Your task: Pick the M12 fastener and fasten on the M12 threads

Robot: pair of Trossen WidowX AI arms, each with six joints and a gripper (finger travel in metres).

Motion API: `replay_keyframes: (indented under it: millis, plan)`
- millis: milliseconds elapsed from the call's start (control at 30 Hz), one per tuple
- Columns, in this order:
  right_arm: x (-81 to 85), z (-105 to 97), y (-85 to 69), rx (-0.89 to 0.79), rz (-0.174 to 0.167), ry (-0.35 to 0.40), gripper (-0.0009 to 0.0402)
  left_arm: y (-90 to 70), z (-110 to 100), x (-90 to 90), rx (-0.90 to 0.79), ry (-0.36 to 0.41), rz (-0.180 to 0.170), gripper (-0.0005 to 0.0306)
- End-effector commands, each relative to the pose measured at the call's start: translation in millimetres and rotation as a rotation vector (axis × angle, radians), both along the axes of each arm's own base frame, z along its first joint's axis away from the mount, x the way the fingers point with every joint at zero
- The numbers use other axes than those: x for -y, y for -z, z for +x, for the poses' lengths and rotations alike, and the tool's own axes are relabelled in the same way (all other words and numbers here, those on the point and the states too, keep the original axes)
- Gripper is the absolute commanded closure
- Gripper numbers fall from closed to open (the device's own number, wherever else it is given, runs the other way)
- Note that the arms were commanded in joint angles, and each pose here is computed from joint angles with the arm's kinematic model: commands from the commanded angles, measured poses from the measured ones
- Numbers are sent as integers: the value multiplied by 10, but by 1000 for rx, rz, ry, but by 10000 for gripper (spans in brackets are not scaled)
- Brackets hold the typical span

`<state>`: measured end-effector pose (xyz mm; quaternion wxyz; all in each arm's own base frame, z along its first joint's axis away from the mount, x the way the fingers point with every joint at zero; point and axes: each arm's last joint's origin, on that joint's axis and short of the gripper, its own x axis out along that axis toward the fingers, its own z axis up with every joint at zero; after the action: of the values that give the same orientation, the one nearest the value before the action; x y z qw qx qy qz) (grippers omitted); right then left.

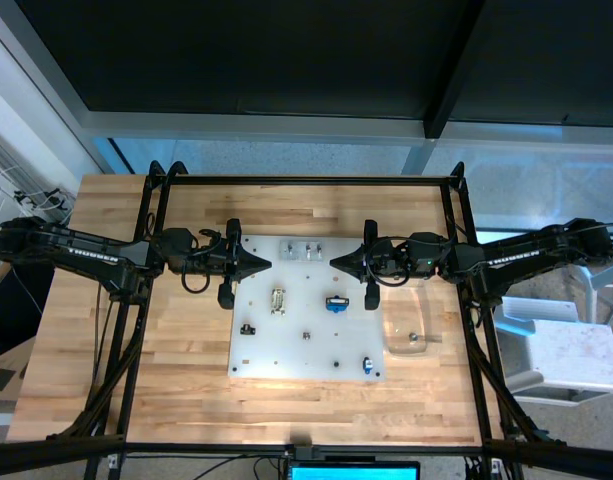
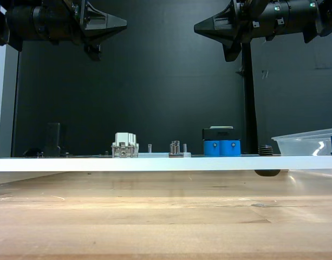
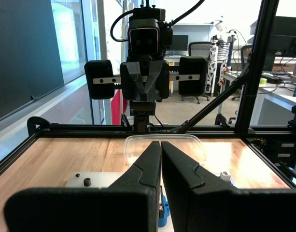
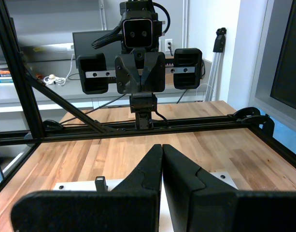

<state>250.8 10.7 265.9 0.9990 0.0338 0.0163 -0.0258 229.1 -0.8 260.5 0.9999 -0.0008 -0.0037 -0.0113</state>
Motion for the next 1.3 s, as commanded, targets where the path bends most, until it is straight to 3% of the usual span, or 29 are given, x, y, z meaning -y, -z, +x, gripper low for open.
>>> replay_keyframes:
  millis: [33, 400, 500, 667, 867, 1300]
  plan:
    - [2, 1, -12, 10, 0, 8, 393, 0, 1, -2, 0, -1, 0, 300]
    - [1, 1, -10, 9, -1, 2, 393, 0, 1, -2, 0, -1, 0, 300]
    - [-25, -9, -20, -1, -32, -89, 393, 1, 1, -2, 0, -1, 0, 300]
    - [-39, 4, -118, -151, -65, -109, 393, 0, 1, -1, 0, 0, 0, 300]
    - [-99, -31, -236, -419, -168, -166, 393, 0, 1, -2, 0, -1, 0, 300]
    - [-332, -202, -362, -817, -244, -302, 393, 0, 1, -2, 0, -1, 0, 300]
